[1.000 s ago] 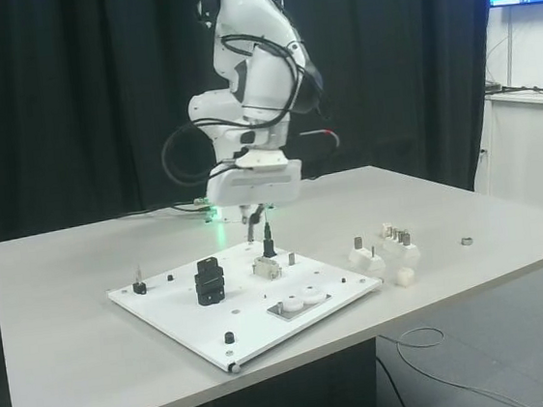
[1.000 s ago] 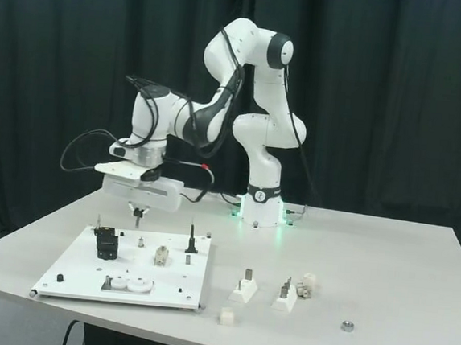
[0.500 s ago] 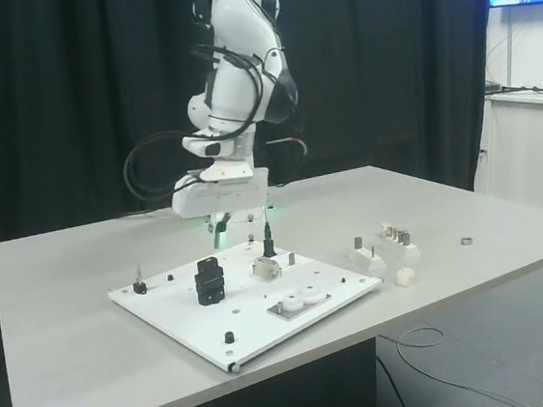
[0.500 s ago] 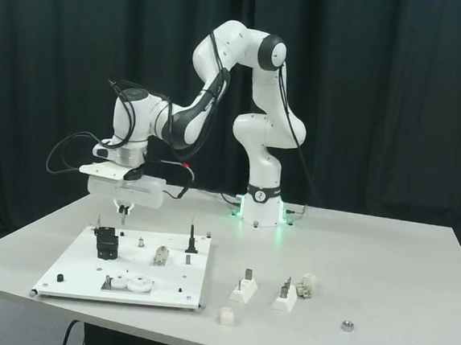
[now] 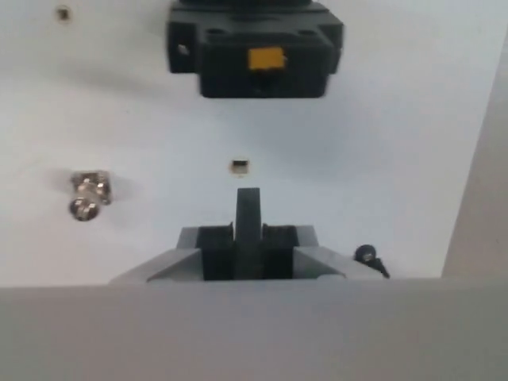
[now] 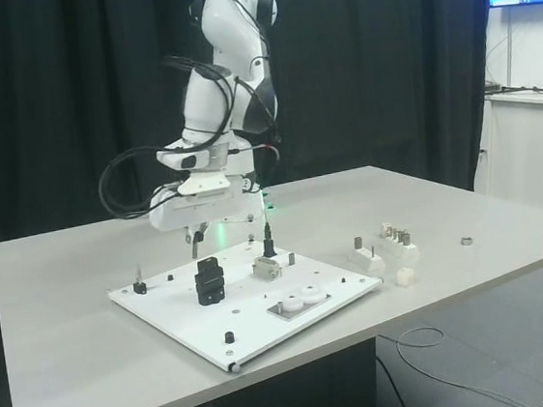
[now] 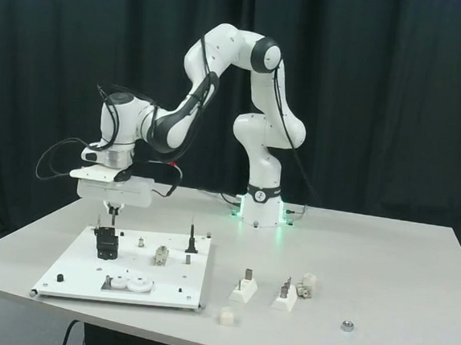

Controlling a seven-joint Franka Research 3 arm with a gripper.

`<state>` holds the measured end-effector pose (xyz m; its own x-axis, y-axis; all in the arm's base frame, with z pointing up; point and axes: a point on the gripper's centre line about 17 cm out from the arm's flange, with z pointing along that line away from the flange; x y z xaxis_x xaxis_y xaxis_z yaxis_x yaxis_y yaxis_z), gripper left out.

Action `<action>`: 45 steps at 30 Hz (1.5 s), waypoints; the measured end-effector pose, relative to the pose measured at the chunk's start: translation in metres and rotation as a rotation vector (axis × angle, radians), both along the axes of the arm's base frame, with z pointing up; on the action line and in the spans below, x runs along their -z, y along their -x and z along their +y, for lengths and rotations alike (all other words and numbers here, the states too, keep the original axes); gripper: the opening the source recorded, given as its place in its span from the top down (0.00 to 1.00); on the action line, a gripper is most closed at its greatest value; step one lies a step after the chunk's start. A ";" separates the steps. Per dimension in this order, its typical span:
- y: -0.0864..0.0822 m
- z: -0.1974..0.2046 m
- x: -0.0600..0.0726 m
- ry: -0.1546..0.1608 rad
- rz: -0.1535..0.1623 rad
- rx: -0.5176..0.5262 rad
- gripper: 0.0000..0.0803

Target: Insert square peg 2.

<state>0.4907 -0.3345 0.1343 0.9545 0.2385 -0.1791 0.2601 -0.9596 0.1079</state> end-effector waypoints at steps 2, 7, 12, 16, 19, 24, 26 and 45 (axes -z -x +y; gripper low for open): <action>0.001 -0.004 0.002 -0.009 -0.010 -0.001 0.91; 0.002 -0.012 0.006 -0.035 -0.037 -0.001 0.91; 0.002 -0.016 0.011 -0.059 -0.060 0.000 0.91; 0.003 -0.018 0.016 -0.074 -0.068 -0.016 0.91; 0.004 -0.019 0.020 -0.076 -0.068 -0.030 0.91; 0.005 -0.021 0.028 -0.074 -0.063 -0.045 0.91; 0.005 -0.021 0.031 -0.075 -0.059 -0.045 0.91; 0.020 -0.015 0.062 -0.091 -0.036 -0.075 0.91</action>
<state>0.4704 -0.3494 0.0723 0.9387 0.3235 -0.1189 0.3292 -0.9437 0.0320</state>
